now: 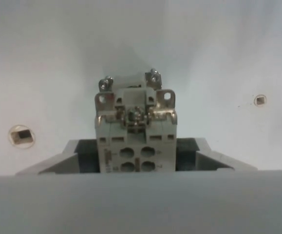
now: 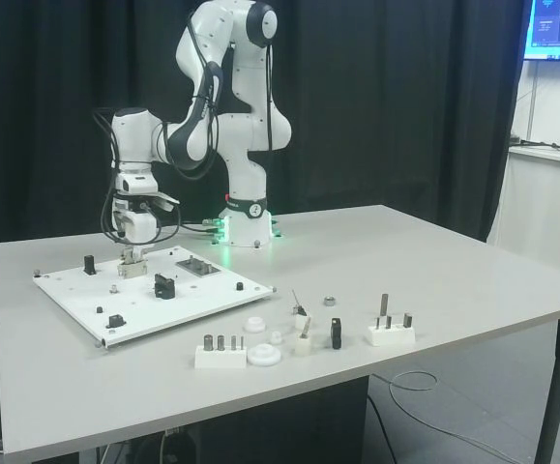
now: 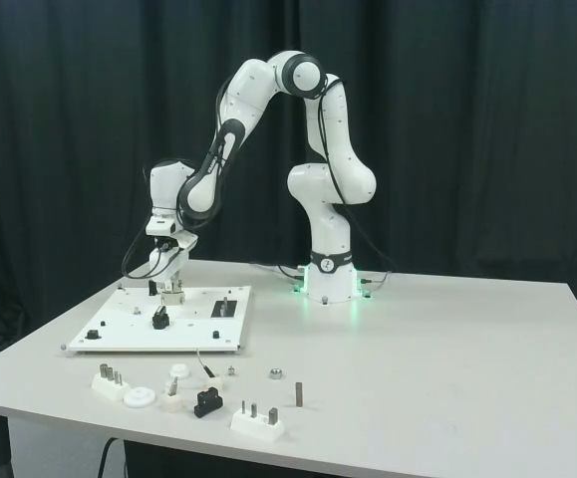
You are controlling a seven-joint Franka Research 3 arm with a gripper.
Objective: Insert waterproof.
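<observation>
1. Black curtains are hanging behind the grey table (image 2: 434, 261); a screen (image 2: 558, 29) is glowing at the far right of the first room view.
2. Lying on the left part of the table is a white board (image 2: 154, 295); it is carrying a black fixture (image 2: 164, 286), a small black post (image 2: 90, 264) and a grey plate (image 2: 199, 263).
3. Loose parts are sitting near the front edge, apart from the board: a white block with pins (image 2: 220, 354), a white disc (image 2: 263, 356), a black piece (image 2: 336, 333), a nut (image 2: 328, 301) and a second white block with pegs (image 2: 393, 333).
4. Standing at the far side of the table, the white arm (image 3: 323, 179) is reaching up and over, then bending down toward the board, with green light showing at its base (image 3: 330, 284).
5. Pointing straight down over the board, the gripper (image 2: 131, 259) is clamping the waterproof connector (image 1: 135, 127); the connector is sitting between the fingers just above or on the board, and I cannot tell whether it is touching.
</observation>
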